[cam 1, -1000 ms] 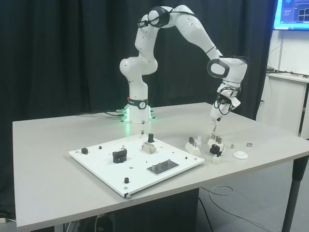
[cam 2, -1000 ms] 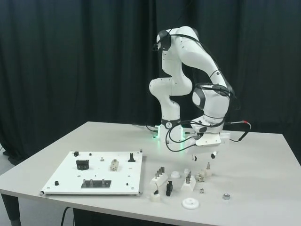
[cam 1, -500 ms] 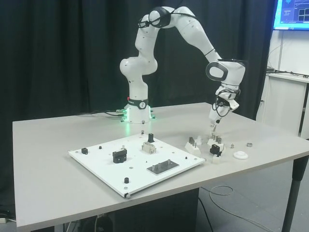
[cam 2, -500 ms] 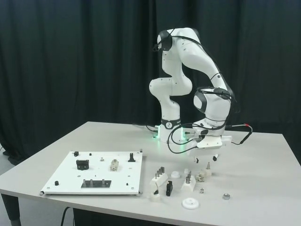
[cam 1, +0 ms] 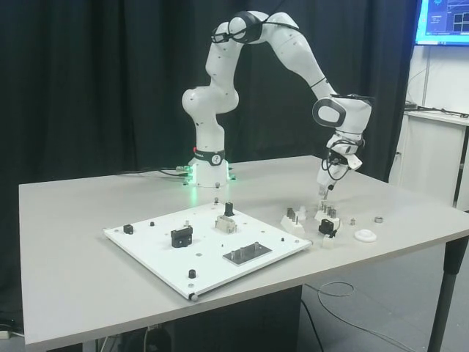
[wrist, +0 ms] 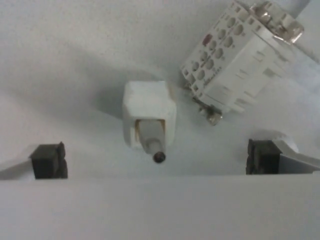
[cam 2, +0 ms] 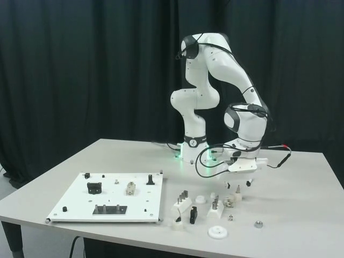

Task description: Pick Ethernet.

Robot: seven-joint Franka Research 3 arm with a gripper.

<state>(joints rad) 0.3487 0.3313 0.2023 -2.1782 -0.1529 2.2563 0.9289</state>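
White robot arm (cam 2: pixel 215 80) stands at the far edge of the grey table (cam 2: pixel 301 215), w/ a green light at its base. It bends over & down. The gripper (cam 2: pixel 237 186) hangs low over small white blocks (cam 2: pixel 215 207) near the front edge, just above one w/ a pin sticking up (cam 2: pixel 237 194). Fingers look apart. A white board (cam 2: pixel 107 196) lies flat near the front left corner, w/ small black bits on it. A white gear (cam 2: pixel 217 232) & a little grey ring (cam 2: pixel 258 224) sit close to the front edge. Black curtain (cam 2: pixel 80 70) behind.
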